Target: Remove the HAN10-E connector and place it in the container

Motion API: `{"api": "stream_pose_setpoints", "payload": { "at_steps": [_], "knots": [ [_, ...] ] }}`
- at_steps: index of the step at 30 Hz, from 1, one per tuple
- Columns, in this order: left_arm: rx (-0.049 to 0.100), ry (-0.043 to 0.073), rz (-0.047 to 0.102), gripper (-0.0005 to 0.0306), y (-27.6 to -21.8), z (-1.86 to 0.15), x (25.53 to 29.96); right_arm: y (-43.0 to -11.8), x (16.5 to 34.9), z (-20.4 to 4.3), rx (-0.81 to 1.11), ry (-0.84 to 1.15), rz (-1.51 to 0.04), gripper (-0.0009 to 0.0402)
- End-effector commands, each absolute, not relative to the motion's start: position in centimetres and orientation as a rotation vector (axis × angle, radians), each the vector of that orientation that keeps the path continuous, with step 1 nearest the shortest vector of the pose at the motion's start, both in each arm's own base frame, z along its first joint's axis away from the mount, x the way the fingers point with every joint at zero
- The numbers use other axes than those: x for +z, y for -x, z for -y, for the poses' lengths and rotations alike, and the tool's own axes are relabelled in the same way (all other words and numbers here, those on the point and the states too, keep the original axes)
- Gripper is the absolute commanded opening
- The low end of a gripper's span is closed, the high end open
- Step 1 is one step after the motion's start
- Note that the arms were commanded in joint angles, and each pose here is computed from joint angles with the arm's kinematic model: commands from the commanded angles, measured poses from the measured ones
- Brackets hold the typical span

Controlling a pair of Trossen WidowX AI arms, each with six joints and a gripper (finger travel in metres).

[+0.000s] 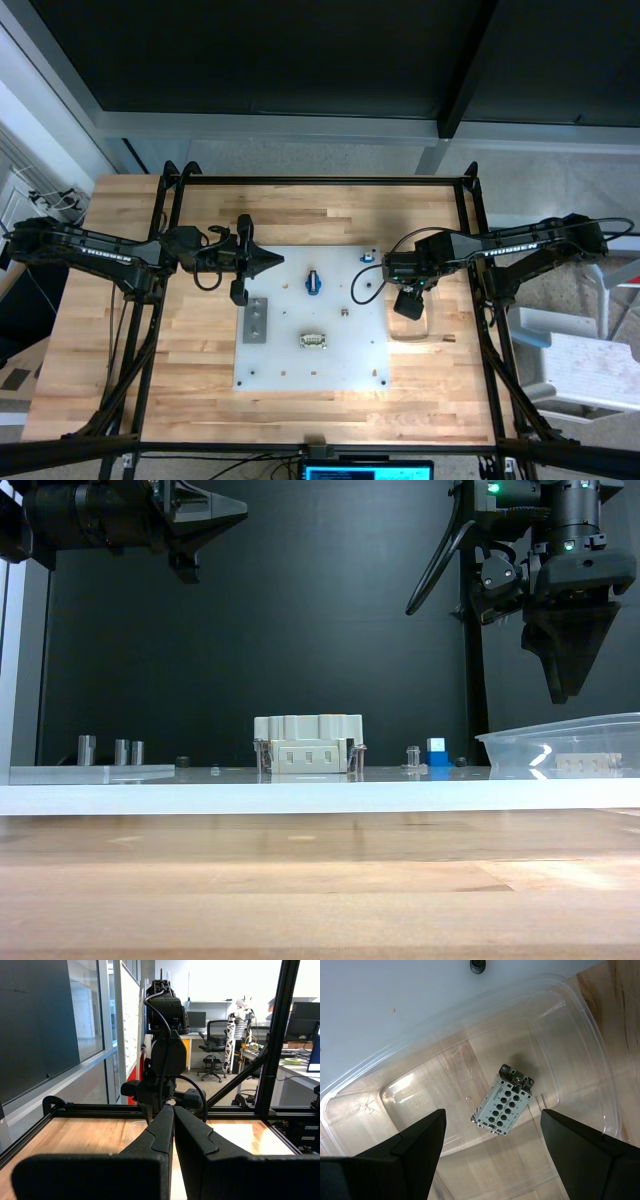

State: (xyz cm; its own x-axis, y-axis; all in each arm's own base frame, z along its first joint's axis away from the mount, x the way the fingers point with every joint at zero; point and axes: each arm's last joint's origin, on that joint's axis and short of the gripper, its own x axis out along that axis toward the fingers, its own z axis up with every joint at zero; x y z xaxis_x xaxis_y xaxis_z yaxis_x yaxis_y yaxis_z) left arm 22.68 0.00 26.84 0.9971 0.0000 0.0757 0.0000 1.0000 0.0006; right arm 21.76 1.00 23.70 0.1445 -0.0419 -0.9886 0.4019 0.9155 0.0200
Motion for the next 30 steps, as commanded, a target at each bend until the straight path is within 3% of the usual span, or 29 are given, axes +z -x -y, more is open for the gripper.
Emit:
{"api": "stream_pose_setpoints", "payload": {
  "at_steps": [1,30],
  "knots": [
    [0.0,-0.001,0.076,0.0,-22.68,0.0,26.86,-21.8,23.7,-1.0,-0.327,-0.309,-1.391,0.0263],
    [0.0,-0.001,0.076,0.0,-22.68,0.0,26.86,-22.8,23.9,-1.1,-0.303,-0.327,-1.288,0.0263]
  ]
}}
